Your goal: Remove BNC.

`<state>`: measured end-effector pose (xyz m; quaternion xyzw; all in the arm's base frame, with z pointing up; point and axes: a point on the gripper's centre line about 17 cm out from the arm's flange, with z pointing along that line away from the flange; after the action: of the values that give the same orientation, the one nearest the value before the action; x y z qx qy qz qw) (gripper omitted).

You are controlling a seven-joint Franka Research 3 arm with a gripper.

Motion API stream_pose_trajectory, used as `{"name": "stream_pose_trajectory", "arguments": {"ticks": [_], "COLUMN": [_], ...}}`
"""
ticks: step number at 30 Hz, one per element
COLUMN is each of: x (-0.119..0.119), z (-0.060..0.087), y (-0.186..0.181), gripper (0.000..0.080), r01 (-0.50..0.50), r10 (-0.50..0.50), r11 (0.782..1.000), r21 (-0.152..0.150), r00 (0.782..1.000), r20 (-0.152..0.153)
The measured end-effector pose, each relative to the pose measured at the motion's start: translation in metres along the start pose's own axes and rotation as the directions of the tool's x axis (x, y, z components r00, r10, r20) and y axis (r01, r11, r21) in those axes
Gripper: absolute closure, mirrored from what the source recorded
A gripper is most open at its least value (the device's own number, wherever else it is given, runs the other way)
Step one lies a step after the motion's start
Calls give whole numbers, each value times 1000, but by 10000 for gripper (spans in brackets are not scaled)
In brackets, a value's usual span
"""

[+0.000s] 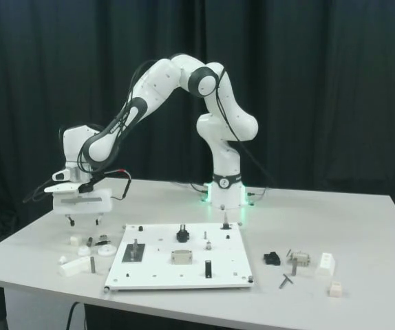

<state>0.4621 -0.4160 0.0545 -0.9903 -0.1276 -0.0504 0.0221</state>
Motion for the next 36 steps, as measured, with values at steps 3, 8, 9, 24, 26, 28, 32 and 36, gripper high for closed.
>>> {"name": "stream_pose_trajectory", "arguments": {"ticks": [3,8,9,24,26,28,32,36], "x": [0,0,0,7,8,9,13,16], "z": [-7,-21,-23,-61,-66,-70,-79,-86], "y": [1,0,0,-9,-11,-13,-16,-20], "gripper": [31,4,4,3,3,3,3,3], "r01": [-1,3,5,25,25,24,18,13], "r10": [1,-3,-5,-23,-24,-23,-17,-12], "r11": [1000,999,999,996,996,995,996,996], "r21": [14,36,40,86,89,92,93,91], "r00": [1000,1000,1000,1000,1000,1000,1000,1000], "r20": [-3,-6,-6,-19,-17,-16,-11,-4]}}
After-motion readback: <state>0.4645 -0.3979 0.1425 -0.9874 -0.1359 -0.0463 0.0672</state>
